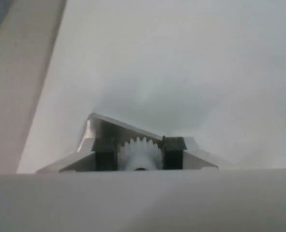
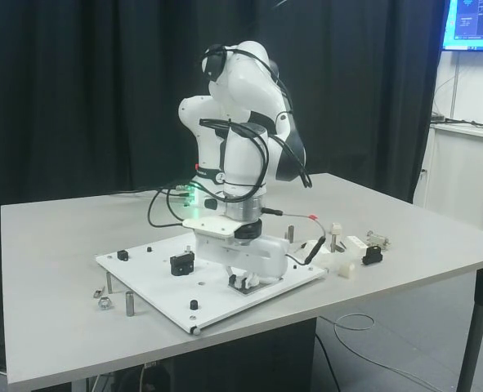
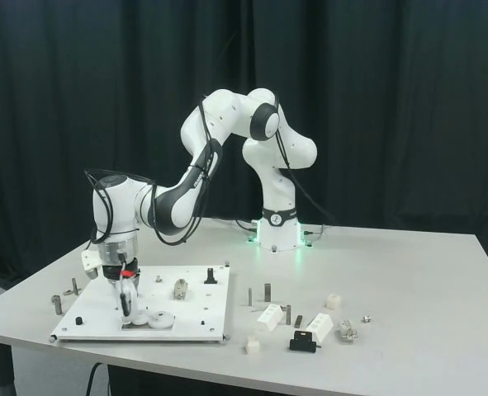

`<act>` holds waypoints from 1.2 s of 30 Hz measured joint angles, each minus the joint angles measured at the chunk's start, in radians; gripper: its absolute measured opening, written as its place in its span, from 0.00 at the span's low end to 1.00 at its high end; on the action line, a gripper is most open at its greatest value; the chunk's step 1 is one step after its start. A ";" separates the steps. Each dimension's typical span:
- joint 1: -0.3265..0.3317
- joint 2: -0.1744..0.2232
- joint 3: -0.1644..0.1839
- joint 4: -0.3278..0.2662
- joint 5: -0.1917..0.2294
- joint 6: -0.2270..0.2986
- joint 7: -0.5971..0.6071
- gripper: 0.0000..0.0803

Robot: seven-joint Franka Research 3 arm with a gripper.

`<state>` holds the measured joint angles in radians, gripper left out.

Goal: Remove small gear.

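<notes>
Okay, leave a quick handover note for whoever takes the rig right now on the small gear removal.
Gripper: shut on the small gear, fingers on either side of it.
Position: arm is down at the near edge of the white board; a larger white gear lies on the board beside it.
Done: the grasp.
Unclear: whether the small gear is already off its seat.
Left: lift it clear and set it down off the board.

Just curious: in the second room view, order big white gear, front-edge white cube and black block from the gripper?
From the gripper:
1. Big white gear, beside it on the board.
2. White cube, off the board, front edge.
3. Black block, further along.
</notes>
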<state>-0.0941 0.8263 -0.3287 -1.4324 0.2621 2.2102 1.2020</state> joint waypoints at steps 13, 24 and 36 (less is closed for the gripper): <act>0.000 0.000 -0.002 0.001 0.001 -0.002 0.138 0.25; 0.002 0.000 -0.002 0.002 0.000 -0.003 -0.016 0.25; 0.003 0.000 -0.004 0.002 0.000 -0.004 0.186 0.25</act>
<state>-0.0915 0.8262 -0.3331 -1.4308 0.2619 2.2058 1.3881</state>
